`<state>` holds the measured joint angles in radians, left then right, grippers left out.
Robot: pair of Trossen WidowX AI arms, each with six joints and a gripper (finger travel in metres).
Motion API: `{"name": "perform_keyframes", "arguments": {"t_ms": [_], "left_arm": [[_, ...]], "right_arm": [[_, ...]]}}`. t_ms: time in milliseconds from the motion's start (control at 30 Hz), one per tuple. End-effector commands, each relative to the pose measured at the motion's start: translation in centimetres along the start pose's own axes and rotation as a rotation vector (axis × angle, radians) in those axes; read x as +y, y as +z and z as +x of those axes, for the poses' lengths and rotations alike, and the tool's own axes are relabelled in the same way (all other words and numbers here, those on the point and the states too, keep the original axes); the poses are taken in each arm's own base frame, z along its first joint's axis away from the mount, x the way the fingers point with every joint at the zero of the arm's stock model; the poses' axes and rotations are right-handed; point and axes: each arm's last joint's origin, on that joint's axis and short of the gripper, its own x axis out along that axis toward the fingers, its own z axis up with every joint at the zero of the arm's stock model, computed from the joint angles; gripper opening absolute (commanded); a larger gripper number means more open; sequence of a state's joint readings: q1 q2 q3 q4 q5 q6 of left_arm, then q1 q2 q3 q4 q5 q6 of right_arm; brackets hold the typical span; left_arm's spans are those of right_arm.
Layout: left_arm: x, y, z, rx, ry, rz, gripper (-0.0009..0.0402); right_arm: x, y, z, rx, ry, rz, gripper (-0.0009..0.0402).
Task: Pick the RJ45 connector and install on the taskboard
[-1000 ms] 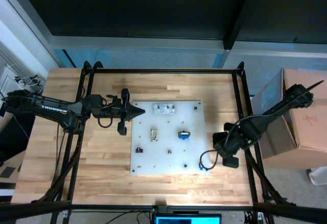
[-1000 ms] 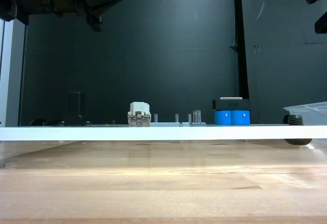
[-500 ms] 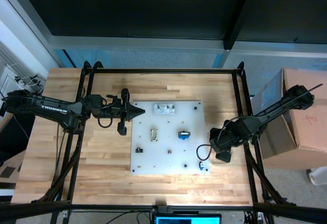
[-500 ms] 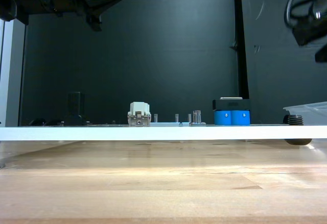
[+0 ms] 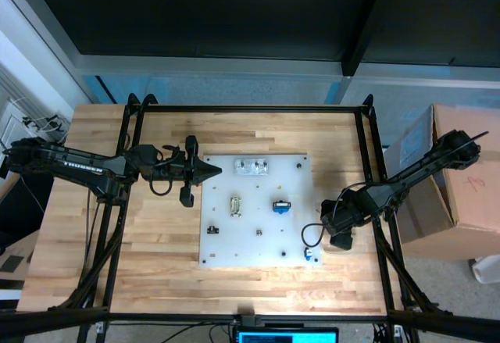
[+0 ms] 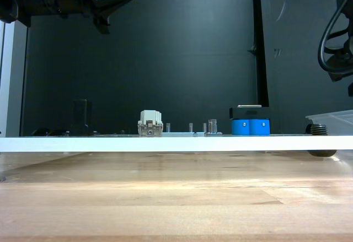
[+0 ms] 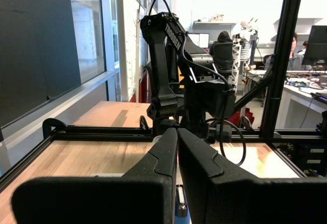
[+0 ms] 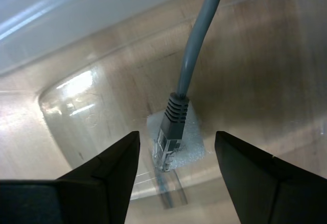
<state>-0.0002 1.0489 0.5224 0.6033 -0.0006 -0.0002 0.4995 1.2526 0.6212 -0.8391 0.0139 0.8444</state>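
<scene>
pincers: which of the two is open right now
The right pincer, just off the board's right edge: its fingers stand apart above the free-lying RJ45 connector. The left pincer, raised by the board's left edge, has its fingers pressed together.

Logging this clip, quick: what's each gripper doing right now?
Left gripper: shut, empty, high over the board's left edge.
Right gripper: open, fingers either side of the plug, not gripping it.
</scene>
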Motion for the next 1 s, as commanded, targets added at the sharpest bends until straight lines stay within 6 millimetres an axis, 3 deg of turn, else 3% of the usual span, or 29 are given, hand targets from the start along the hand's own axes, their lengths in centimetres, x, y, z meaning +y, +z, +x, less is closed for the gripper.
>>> {"name": "perform_keyframes", "arguments": {"t_ms": [33,433,1000], "left_arm": [[0.0,0.0,0.0,0.000,0.000,0.000,0.0001],[0.0,0.0,0.0,-0.002,0.000,0.000,0.0001],[0.0,0.4,0.1,-0.017,-0.001,0.000,0.0001]], "right_arm": [[-0.1,-0.1,0.2,0.004,-0.005,-0.001,0.0164],[0.6,0.5,-0.9,-0.013,0.042,-0.044,0.0000],[0.7,0.6,-1.3,-0.022,0.031,-0.058,0.0023]]}}
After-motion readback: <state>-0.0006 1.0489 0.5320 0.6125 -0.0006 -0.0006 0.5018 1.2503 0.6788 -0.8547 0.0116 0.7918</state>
